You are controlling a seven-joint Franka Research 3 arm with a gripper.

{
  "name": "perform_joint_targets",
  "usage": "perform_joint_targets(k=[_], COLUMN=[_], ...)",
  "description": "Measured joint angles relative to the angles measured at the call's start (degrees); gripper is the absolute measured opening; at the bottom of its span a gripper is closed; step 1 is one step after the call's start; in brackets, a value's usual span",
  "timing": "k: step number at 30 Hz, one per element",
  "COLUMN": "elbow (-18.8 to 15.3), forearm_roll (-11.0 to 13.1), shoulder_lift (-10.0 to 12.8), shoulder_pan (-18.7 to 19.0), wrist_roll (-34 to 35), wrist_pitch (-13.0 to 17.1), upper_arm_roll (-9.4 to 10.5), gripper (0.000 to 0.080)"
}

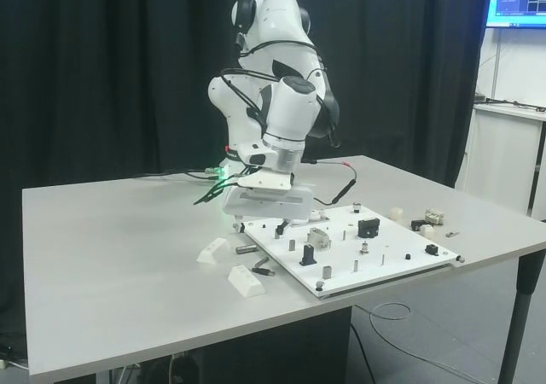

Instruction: Remove round peg 2.

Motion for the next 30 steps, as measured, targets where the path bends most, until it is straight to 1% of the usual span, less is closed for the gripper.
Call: perform_joint_targets(k=[11,19,25,30], elbow=[0.11,0.51,1.10,1.77], forearm_roll=[1.57,4.45,6.94,8.39], shoulder_lift=[-0.07,-0.28,-0.35,-0.32], shoulder_pan=[-0.15,0.23,1.13,2.24], wrist_roll=[0.00,0.00,-0.03,0.01], wrist_pitch=[1.99,3.90,5.39,6.55], upper_arm_roll=[0.00,0.38,1.27,2.16], gripper=[0.0800,0.0800,0.0800,0.0800])
